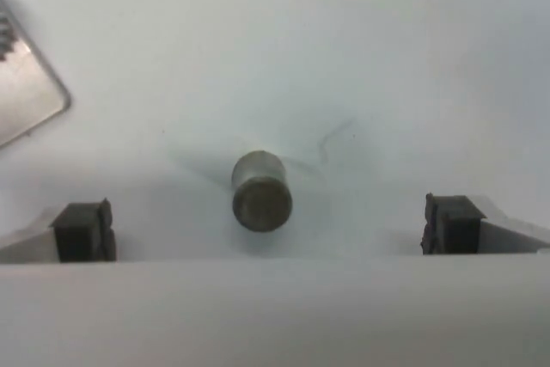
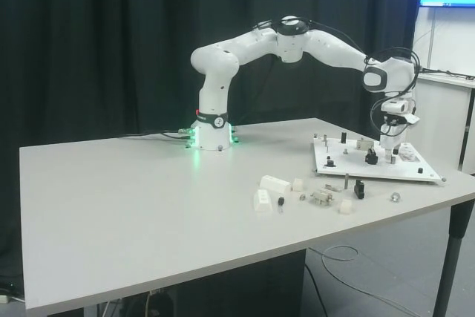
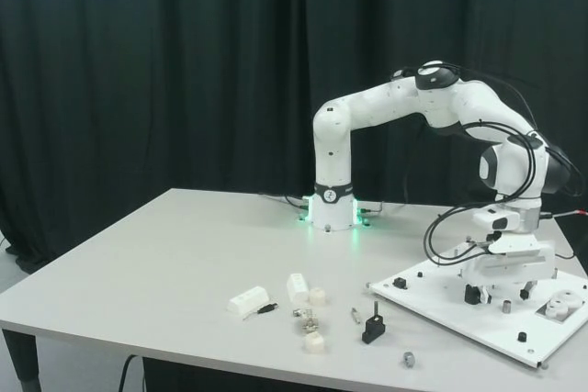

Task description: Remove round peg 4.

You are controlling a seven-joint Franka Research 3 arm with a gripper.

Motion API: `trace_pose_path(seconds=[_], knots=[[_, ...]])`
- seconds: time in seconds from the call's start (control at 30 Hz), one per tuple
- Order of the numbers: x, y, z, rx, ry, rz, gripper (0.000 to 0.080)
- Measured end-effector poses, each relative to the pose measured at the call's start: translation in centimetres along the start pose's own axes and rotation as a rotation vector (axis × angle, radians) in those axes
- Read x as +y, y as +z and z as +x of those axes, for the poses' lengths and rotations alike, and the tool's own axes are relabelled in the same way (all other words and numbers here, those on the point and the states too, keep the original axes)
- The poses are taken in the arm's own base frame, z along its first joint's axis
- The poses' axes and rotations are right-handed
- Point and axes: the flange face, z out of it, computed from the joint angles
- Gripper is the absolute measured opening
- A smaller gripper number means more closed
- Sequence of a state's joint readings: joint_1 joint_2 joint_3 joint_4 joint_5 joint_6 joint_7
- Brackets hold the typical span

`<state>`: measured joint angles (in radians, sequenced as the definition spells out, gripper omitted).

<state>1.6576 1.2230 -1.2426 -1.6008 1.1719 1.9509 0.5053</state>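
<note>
A: While we look down past the wrist, we see the tool (image 1: 266, 228) with its two black fingertips (image 1: 83, 231) spread wide, and nothing is gripped between them. Where do we place round peg 4?

B: We see round peg 4 (image 1: 261, 191) as a short grey cylinder standing upright on the white board (image 1: 361, 58), between the two fingertips and touching neither. Its flat top faces the camera.

A: From the first room view, we find the white board (image 2: 407, 174) lying on the grey worktop (image 2: 133, 206), well apart from the arm's base (image 2: 211, 139) with its green lights. The tool (image 2: 389, 155) hangs low over that board, close to its surface.

B: We agree. In the second room view the tool (image 3: 501, 296) also sits just above the white board (image 3: 432, 305), and a small grey peg (image 3: 505, 302) shows under it, though we cannot tell from there whether it is the same one.

A: Beside the white board, on the side away from the tool, we see loose parts on the worktop (image 3: 147, 263): white blocks (image 3: 250, 301), a black bracket (image 3: 372, 328) and a small metal piece (image 3: 407, 358).

B: At the edge of the wrist view we also see a grey metal plate (image 1: 26, 92) lying on the white board, well apart from round peg 4.
</note>
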Motion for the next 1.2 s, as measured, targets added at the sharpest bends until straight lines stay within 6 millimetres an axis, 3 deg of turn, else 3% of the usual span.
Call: trace_pose_path(seconds=[1.2], knots=[[0.2,1.4,0.7,0.038,0.037,0.003,0.0800]])
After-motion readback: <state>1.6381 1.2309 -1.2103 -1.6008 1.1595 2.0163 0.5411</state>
